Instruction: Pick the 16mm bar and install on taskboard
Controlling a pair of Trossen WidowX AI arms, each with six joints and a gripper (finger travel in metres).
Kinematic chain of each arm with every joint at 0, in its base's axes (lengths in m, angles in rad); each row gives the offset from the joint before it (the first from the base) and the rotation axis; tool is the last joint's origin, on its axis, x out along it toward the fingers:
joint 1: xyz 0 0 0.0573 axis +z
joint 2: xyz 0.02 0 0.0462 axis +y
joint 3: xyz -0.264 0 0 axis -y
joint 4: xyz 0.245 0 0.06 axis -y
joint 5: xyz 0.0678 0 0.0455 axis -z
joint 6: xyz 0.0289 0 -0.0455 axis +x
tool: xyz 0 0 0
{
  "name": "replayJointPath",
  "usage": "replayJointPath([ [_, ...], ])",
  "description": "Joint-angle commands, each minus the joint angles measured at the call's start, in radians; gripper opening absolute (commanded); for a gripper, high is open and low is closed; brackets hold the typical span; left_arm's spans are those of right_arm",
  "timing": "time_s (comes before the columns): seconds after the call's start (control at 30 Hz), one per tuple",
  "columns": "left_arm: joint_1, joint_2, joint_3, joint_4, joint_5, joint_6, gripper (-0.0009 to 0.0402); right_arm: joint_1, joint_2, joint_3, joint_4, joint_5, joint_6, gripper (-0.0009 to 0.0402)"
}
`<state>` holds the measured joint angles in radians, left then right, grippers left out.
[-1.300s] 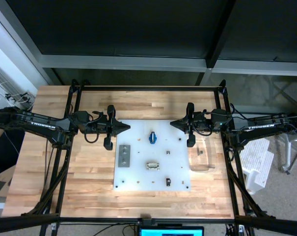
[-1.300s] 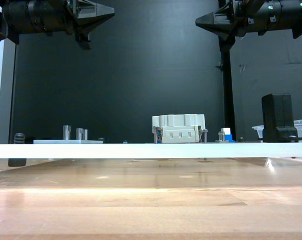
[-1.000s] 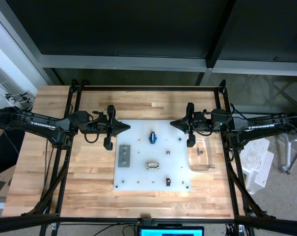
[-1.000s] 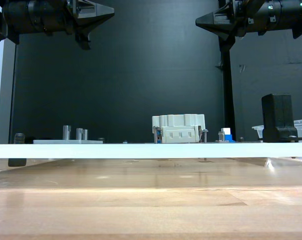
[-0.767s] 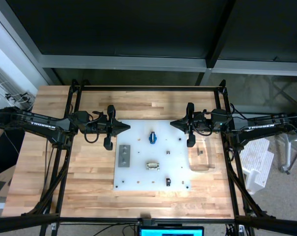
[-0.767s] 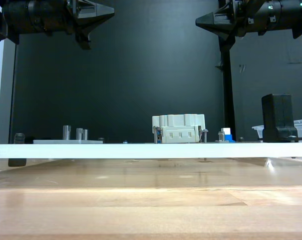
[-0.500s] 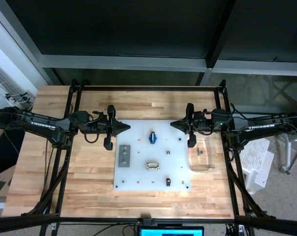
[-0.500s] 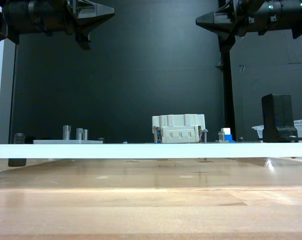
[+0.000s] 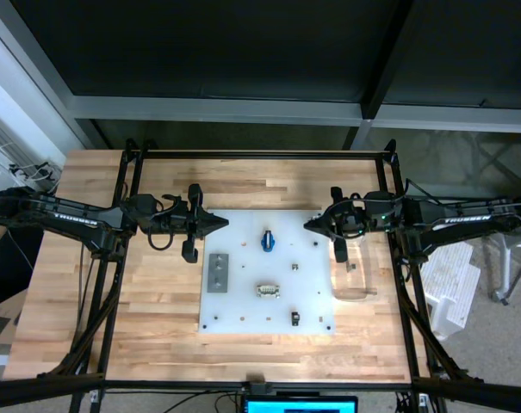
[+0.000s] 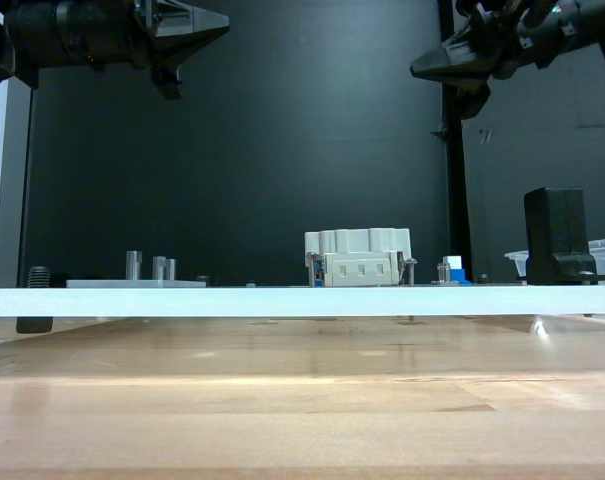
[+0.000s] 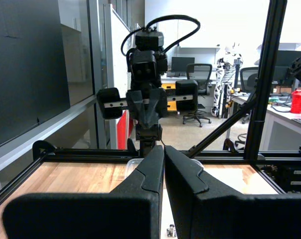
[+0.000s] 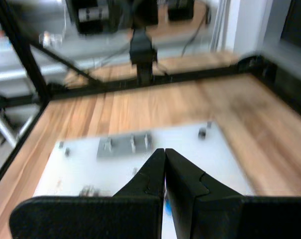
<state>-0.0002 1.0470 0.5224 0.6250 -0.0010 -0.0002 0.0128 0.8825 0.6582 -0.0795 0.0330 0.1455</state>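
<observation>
Risk: my right claw is tipped down with its fingers pressed together. In my judgement, if it dips into the clear tray like this, it will nudge a part aside rather than straddle it, or strike the tray wall.
16mm bar: I cannot pick it out for sure. A small metal piece lies free in the tray, just off the taskboard's right edge, and may be it. Neither claw holds anything.
Right claw pose: high over the board's far right corner, arm reaching in from the desk's right edge.
Left claw pose: closed and empty, held level high above the board's far left corner, arm reaching in from the desk's left edge.
</observation>
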Motion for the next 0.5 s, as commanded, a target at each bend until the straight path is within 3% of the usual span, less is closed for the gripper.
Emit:
replayJointPath([
  [0.03,0.0,0.0,0.0,0.0,0.0,0.0,0.0,0.024,0.002,0.068,-0.177,0.012,0.005,0.0],
  [0.5,0.0,0.0,0.0,0.0,0.0,0.0,0.0,0.095,0.009,0.27,-0.715,0.034,0.057,0.0],
])
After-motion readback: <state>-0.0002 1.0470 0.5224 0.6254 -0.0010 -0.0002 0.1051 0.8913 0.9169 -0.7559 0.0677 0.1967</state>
